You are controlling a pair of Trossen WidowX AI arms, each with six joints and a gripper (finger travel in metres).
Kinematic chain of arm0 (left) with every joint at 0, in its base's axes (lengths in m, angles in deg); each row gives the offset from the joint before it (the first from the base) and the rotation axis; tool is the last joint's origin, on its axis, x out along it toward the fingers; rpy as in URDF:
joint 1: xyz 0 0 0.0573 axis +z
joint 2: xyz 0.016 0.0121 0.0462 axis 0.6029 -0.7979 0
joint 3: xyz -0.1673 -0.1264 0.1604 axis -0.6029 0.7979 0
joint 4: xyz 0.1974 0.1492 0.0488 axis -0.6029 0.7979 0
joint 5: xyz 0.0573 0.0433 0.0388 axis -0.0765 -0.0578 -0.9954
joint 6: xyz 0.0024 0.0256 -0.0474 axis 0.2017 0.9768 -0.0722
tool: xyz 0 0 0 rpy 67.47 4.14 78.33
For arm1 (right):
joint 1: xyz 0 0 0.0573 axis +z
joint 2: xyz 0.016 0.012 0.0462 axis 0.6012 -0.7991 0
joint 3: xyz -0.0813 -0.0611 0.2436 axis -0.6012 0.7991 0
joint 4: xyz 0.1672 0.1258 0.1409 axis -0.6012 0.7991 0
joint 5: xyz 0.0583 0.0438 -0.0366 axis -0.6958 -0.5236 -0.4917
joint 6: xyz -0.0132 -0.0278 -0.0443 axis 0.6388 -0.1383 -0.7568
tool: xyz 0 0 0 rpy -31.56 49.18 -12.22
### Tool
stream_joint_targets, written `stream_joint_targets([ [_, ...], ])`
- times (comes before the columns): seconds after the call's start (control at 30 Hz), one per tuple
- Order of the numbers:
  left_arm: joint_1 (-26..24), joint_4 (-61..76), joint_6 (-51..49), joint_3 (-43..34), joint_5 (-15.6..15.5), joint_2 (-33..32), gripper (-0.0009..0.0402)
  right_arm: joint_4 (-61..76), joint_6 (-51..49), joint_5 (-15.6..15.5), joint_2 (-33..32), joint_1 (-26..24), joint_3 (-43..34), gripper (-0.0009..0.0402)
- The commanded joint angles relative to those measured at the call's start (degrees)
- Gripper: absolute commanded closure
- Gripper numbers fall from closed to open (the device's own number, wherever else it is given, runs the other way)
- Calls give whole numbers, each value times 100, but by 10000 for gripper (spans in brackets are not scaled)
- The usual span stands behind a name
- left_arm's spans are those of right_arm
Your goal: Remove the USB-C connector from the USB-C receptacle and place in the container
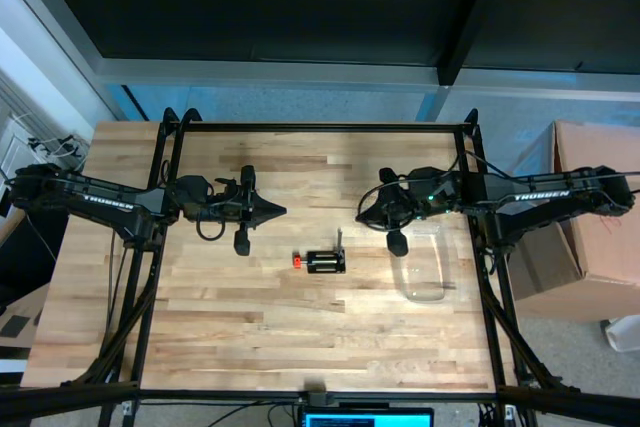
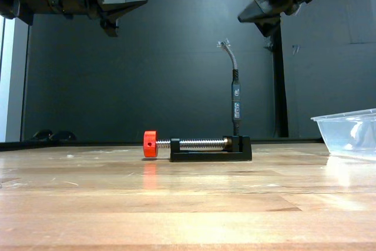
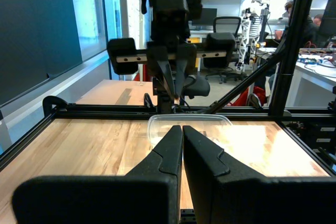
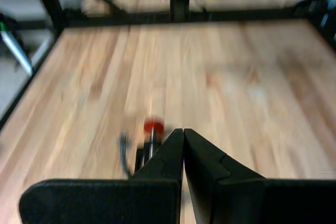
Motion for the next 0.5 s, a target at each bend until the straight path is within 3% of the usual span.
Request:
stream_joint_targets([
  [0.03, 2, -7, 0, -2, 2, -2, 393, 684, 26, 205, -275, 173, -409, 393],
  [0.13, 0, 7, 0, -2, 2, -2, 393, 1298, 17, 498, -542, 380, -796, 393],
  [0.5, 2, 7, 0, -2, 2, -2, 393, 2933, 33, 605, -1709, 789, -2332, 393],
])
